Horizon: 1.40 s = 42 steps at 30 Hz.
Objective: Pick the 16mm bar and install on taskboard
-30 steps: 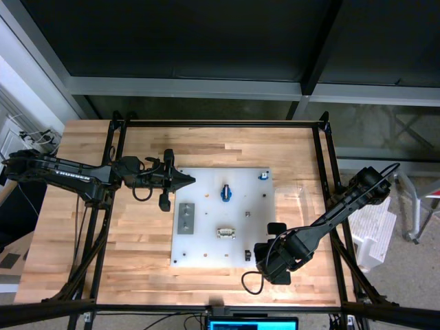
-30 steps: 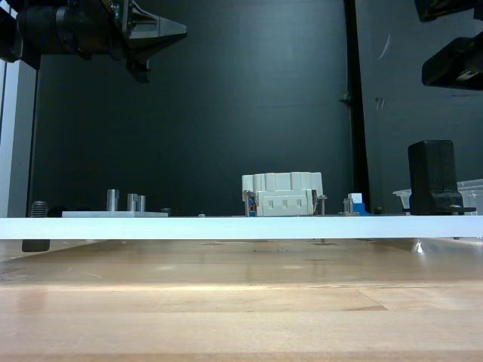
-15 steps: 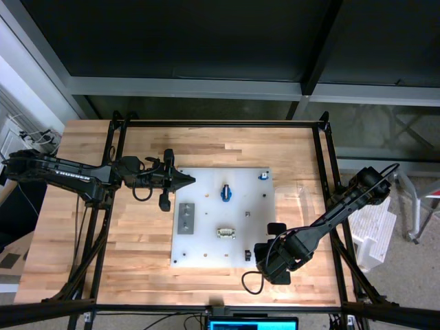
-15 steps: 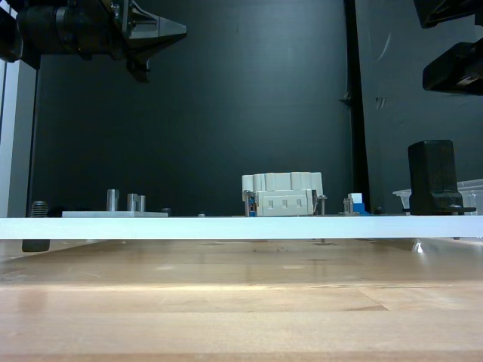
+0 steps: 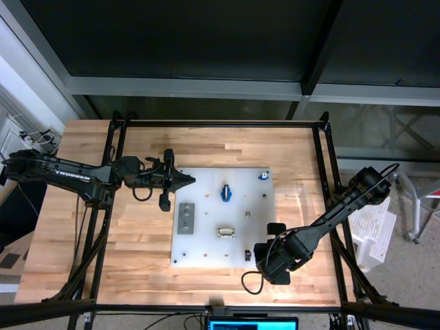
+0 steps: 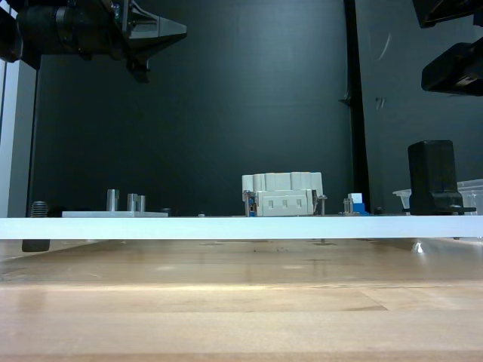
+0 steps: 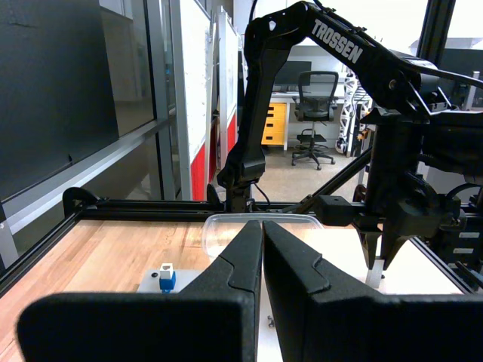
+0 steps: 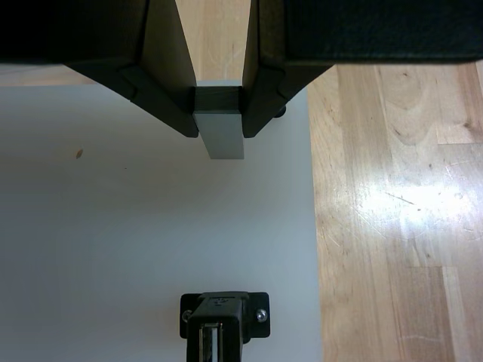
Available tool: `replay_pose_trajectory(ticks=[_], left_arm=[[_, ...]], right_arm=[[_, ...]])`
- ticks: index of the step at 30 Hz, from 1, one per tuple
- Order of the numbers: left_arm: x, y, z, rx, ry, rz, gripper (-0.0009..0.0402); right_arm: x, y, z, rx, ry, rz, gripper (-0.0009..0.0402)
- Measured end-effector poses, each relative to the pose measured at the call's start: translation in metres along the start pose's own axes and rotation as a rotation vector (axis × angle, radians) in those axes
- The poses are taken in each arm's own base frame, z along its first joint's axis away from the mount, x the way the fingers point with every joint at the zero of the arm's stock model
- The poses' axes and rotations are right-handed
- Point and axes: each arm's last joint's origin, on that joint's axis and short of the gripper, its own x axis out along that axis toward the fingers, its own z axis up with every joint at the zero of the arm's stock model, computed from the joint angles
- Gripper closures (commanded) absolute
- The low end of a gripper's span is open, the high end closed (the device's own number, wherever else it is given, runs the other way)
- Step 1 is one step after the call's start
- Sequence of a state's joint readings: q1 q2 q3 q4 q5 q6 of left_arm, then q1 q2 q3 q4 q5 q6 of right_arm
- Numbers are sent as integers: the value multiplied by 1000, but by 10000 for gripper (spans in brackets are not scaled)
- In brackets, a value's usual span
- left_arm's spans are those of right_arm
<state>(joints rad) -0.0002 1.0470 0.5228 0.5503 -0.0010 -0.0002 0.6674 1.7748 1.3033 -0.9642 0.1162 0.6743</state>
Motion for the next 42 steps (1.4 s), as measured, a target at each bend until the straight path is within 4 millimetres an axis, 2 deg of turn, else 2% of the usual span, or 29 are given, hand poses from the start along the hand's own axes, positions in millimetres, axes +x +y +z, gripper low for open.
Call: replay_pose_trajectory(ticks=[28, 42], left_arm=[[0, 0, 0, 0, 1, 0, 393], [0, 0, 0, 0, 0, 0, 393]], right_arm=[[2, -1, -1, 0, 6, -5, 391], [16, -3, -5, 1, -8, 7, 391]])
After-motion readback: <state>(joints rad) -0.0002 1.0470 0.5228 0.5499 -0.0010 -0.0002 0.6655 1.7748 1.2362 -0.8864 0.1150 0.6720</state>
